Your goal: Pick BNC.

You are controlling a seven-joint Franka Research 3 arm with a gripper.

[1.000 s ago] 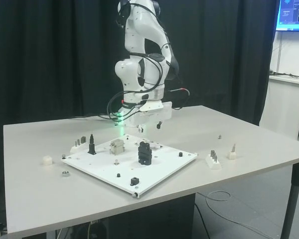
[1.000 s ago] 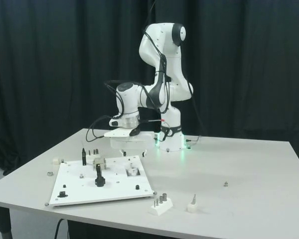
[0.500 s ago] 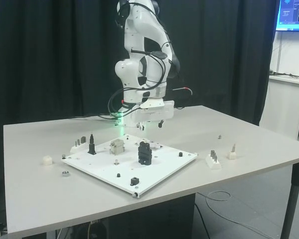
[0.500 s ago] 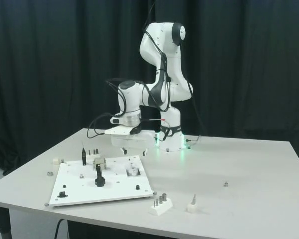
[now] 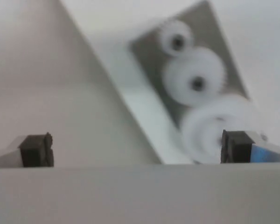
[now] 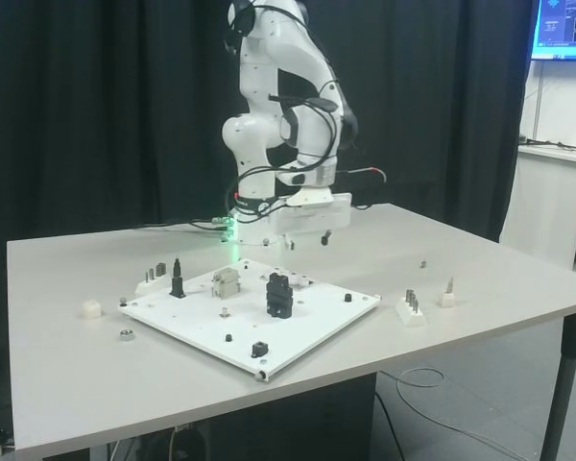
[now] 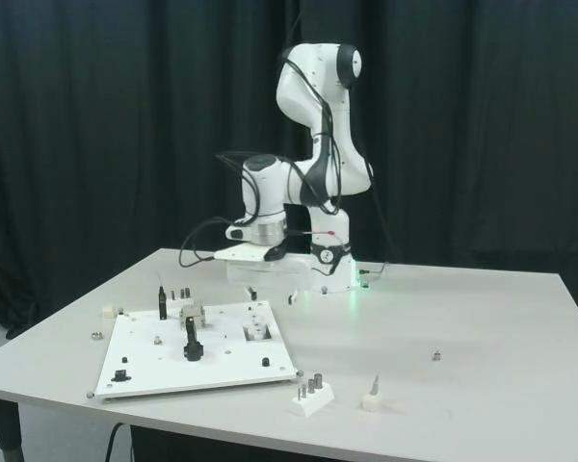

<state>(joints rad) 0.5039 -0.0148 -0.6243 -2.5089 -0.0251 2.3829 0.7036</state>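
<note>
- Low and right of centre in the second room view, a small white block with upright pins (image 7: 309,396) and a smaller white piece (image 7: 371,399) sit on the grey table (image 7: 462,327).
- The white board (image 7: 212,361) lies at lower left of that view, with a black knob (image 7: 121,374) near its front corner and a black upright fixture (image 7: 191,340) at its middle.
- The BNC (image 7: 162,301), a slim black post, stands upright near the board's far left edge, well apart from the gripper; in the first room view it (image 6: 177,279) is left of centre.
- A white cube (image 6: 91,309) and a grey nut (image 6: 126,334) rest on the table beside the board.
- The gripper (image 7: 270,294) hangs above the board's far corner, fingers spread wide and holding nothing.
- In the wrist view its black fingertips (image 5: 36,150) sit far apart, with three white gears (image 5: 194,84) in a grey recess beneath.
</note>
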